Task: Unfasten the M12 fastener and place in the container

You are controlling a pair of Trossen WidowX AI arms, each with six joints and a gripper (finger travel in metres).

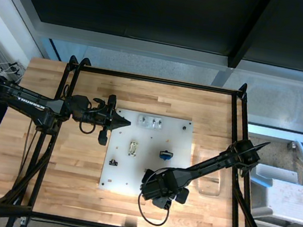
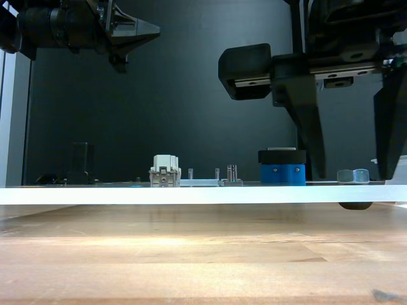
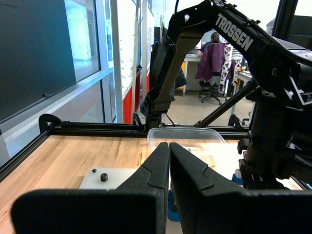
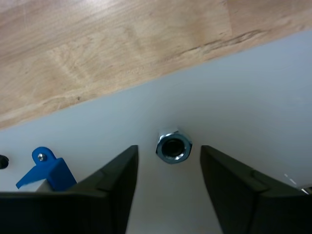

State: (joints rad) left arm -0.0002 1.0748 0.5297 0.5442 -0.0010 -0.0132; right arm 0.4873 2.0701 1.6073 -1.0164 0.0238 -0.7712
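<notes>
— So, where is the right gripper sitting at the moment?

— I'm watching it hanging low over the near right part of the white board, pointing straight down, fingertips close to the surface. Its fingers are standing wide apart and gripping nothing. The M12 nut is lying between them with a gap on each side.

— Is the nut riding on its stud?

— I'm seeing it seated low against the board, silver with a dark centre. Whether it is threaded on its stud or merely resting there, I cannot tell.

— And the container?

— That is sitting on the wooden table just beside the board's right edge. It is to the right of the nut and a little farther away, and the right arm is reaching across above it. The nut is lying outside it, on the board.

— What is the left gripper doing?

— It is hovering high over the board's far left edge, aimed to the right. Its two fingers are pressing close together, with only a thin slit between them, and holding nothing.

— Anything else near the work?

— A blue block is standing on the board just beyond the right gripper, on its far side. A white connector is sitting to the left of that.
</notes>
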